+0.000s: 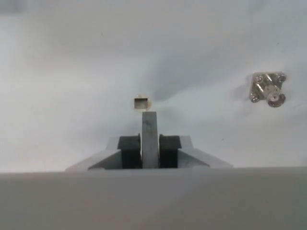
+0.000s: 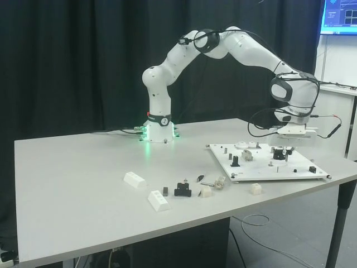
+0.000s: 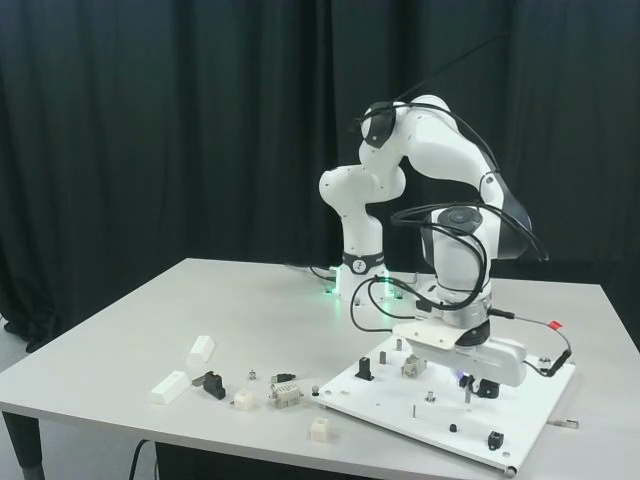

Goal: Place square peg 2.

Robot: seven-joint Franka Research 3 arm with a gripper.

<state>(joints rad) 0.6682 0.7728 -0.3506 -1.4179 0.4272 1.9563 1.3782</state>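
Right under the wrist, the gripper (image 1: 149, 152) is clenched on the square peg (image 1: 149, 136), held upright just above the white board (image 3: 520, 420). Its tip hangs near a small square hole (image 1: 140, 102). A metal connector (image 1: 268, 88) sits apart.

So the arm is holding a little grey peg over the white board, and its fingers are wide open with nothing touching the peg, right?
Not quite. The gripper does hold the grey peg above the white board, near a small square hole, but its fingers are not open: the wrist view shows both black pads pressed against the peg's sides, shut on it.
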